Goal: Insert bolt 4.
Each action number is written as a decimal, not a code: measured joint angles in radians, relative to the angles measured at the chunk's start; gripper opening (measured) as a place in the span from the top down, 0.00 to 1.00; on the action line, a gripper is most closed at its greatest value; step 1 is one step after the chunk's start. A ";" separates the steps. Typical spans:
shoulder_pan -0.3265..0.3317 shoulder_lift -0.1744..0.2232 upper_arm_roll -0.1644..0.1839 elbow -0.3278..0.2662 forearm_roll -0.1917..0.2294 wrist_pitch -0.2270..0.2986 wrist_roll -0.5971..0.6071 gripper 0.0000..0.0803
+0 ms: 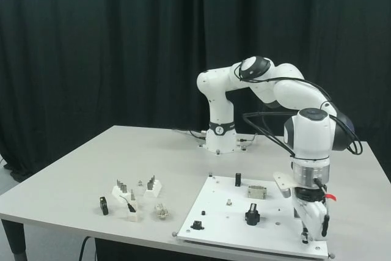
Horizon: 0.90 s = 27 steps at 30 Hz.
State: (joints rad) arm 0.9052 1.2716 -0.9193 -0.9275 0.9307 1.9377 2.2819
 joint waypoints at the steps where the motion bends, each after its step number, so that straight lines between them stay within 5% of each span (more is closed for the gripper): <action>1: -0.001 0.000 0.000 0.000 0.003 -0.001 0.010 0.72; 27: -0.005 -0.007 -0.013 -0.029 0.094 -0.004 0.125 0.72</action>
